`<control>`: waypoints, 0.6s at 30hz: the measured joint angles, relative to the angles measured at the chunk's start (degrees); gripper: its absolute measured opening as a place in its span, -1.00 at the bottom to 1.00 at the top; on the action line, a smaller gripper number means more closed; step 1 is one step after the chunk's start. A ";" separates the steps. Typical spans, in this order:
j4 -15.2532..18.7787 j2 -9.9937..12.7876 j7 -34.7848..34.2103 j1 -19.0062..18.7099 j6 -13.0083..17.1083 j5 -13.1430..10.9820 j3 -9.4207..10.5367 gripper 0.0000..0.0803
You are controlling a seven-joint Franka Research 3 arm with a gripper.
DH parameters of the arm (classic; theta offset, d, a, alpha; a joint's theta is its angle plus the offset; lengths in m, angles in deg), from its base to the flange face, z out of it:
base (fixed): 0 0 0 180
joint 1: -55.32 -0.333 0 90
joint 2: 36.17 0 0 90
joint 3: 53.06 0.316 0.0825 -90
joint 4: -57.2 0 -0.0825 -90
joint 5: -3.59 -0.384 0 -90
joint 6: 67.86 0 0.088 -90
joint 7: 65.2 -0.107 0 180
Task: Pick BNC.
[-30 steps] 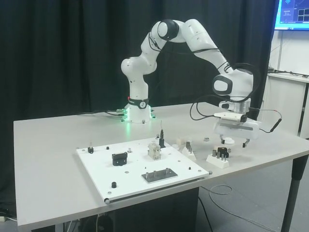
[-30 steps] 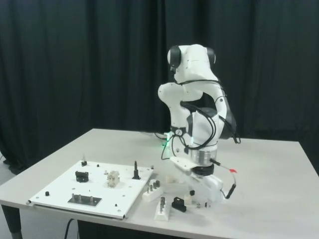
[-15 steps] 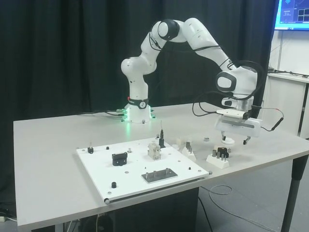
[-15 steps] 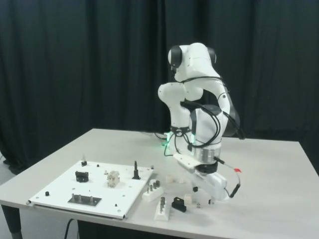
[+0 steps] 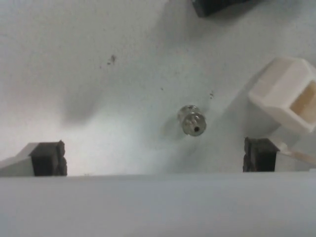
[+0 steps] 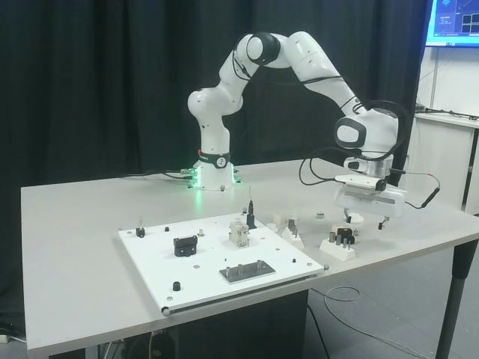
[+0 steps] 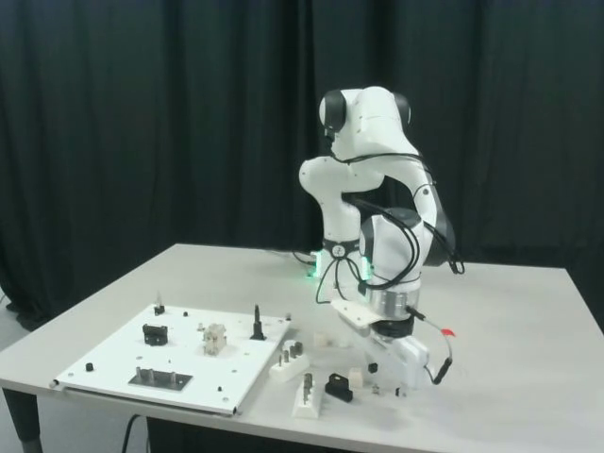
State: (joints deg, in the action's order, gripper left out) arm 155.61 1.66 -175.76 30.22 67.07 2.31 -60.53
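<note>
A: Pincer (image 5: 153, 159) state?
B: Fingers spread wide, nothing between them. Black pads (image 5: 48, 159) on either side in the wrist view, hanging low over the grey table (image 6: 75, 217), clear of it.

A: BNC?
B: Small metal BNC connector (image 5: 192, 121) lying alone on the table, under the gap between the fingers, nearer one pad, touching neither.

A: Around it?
B: White block holder (image 5: 286, 94) just beside the connector, a black part (image 5: 212, 6) farther off. In the room views, small white stands with pins (image 6: 340, 241) near the pincer, then the white board (image 6: 217, 258) with fixtures, well apart. White arm (image 6: 299, 52) reaches over from its base (image 6: 213, 173), green light there.
</note>
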 joint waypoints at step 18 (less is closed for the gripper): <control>0.00 1.79 -0.12 0.03 3.26 0.05 -0.44 0.99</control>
State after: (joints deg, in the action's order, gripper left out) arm 155.60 3.45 -175.88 30.26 70.32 2.36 -60.97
